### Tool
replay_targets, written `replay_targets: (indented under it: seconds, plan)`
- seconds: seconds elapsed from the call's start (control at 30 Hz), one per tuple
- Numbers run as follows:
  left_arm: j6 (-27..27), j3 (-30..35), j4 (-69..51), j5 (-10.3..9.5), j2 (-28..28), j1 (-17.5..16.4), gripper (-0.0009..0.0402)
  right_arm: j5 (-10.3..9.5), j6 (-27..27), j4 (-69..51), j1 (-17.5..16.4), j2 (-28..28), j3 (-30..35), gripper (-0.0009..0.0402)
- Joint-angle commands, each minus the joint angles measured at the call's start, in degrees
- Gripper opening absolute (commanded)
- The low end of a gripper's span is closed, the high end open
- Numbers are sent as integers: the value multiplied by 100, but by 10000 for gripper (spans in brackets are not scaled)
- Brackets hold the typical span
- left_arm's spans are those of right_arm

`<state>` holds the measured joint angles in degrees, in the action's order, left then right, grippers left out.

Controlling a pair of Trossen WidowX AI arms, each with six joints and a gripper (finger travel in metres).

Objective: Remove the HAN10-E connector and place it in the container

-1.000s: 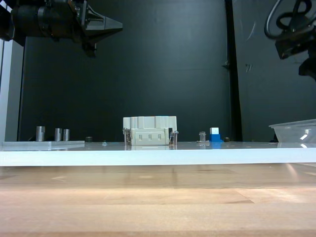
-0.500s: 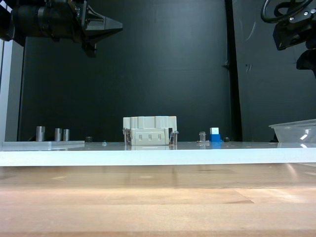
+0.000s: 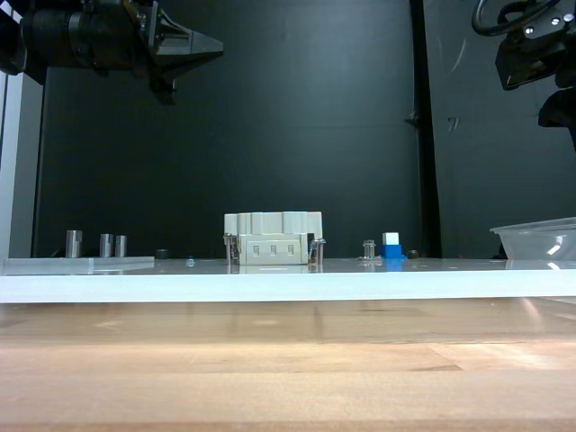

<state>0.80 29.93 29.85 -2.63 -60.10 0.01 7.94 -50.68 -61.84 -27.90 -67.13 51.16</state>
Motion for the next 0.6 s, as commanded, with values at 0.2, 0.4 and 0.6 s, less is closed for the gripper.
replay_targets:
  seconds: [0.2, 0.4, 0.6]
  plan:
    - [0, 2, 2, 0, 0, 0, 0, -2, 7, 2, 0, -2, -2, 163]
    - [0, 2, 2, 0, 0, 0, 0, -2, 7, 4, 0, -2, -2, 160]
    - [0, 2, 2, 0, 0, -2, 0, -2, 7, 7, 0, -2, -2, 163]
